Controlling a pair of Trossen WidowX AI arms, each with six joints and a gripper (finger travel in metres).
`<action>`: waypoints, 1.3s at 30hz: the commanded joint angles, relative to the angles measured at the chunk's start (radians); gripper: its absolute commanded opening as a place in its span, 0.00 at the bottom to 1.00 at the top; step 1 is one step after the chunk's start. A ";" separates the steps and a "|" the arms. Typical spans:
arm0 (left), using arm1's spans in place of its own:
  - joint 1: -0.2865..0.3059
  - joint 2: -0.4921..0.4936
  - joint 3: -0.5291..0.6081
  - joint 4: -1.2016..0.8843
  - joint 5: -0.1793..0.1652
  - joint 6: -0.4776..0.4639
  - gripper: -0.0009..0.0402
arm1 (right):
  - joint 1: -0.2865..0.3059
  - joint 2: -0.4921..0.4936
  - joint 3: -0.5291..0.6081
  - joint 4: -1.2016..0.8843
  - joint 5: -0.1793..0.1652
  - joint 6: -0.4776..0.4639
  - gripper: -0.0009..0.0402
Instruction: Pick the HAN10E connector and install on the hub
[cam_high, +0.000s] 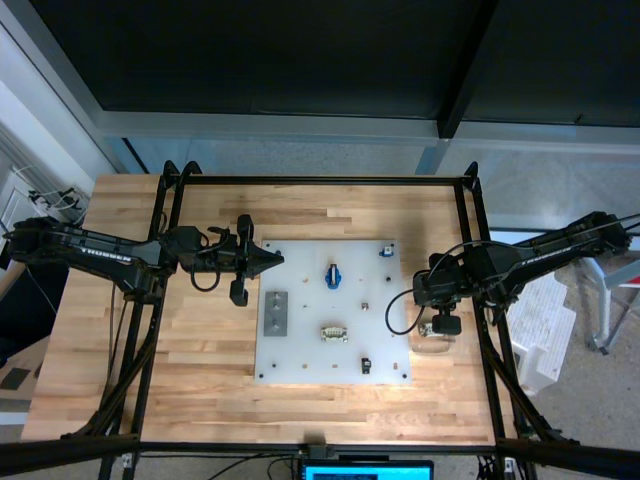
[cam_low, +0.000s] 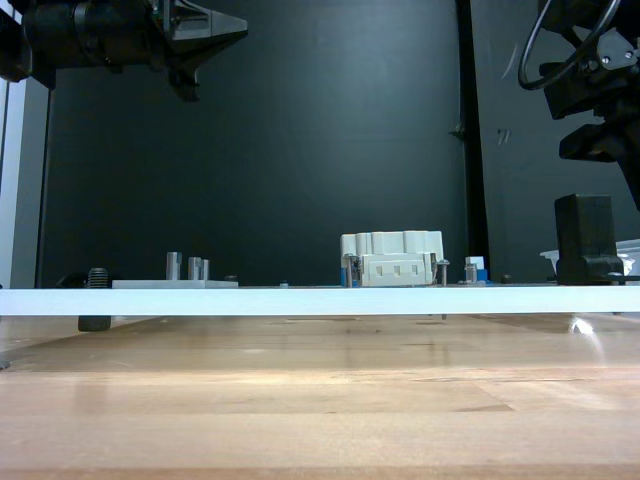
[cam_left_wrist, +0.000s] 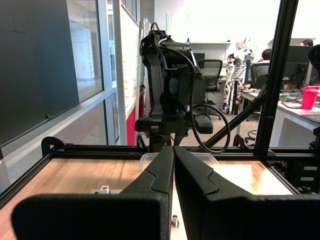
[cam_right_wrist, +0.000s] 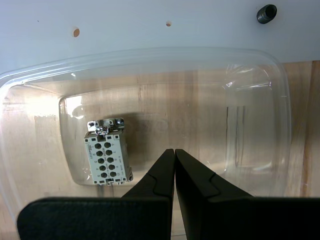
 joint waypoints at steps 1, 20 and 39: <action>0.000 0.000 0.000 0.000 0.000 0.000 0.02 | 0.000 0.000 -0.002 0.000 0.000 0.000 0.02; 0.000 0.001 0.000 0.000 0.000 0.000 0.02 | 0.227 0.019 -0.002 0.011 0.024 0.132 0.59; 0.000 0.001 0.000 0.000 0.000 0.000 0.02 | 0.269 0.090 -0.114 0.169 0.026 0.145 0.64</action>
